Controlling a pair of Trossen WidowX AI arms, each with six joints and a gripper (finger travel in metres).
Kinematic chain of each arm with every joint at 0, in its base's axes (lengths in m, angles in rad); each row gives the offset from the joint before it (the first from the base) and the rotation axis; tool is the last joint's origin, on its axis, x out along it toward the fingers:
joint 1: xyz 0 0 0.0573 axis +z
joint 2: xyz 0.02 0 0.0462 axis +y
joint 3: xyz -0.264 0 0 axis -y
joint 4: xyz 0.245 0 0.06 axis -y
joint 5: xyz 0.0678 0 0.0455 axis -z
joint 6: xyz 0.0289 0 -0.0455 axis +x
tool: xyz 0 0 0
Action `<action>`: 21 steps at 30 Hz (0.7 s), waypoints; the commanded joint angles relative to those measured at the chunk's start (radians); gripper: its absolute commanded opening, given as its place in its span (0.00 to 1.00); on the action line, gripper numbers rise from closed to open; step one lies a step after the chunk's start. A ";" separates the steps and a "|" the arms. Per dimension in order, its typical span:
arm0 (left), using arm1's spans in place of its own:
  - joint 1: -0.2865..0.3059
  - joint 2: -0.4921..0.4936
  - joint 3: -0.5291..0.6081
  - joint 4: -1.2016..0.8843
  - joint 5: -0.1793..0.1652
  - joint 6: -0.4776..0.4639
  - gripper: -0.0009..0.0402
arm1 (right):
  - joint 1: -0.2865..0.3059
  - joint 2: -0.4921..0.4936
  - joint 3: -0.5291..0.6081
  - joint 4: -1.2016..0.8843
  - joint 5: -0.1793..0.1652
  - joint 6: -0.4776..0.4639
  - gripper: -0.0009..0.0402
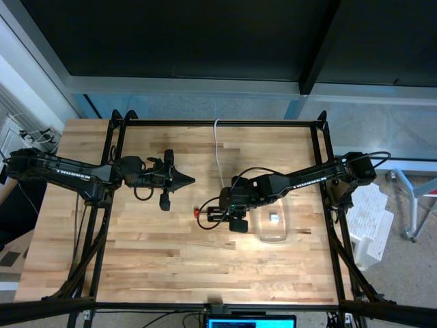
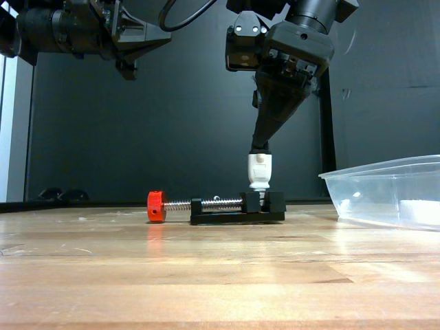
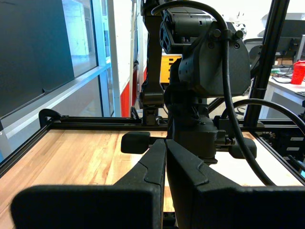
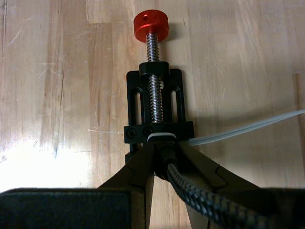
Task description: Remove the power plug from the receptacle and place in the container
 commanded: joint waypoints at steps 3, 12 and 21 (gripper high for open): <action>0.000 0.000 0.000 0.000 0.000 0.000 0.02 | 0.000 -0.021 0.005 0.001 0.003 0.000 0.02; 0.000 0.000 0.000 0.000 0.000 0.000 0.02 | -0.002 -0.044 0.005 -0.012 0.001 0.001 0.02; 0.000 0.000 0.000 0.000 0.000 0.000 0.02 | -0.001 -0.102 0.025 -0.116 -0.006 0.001 0.02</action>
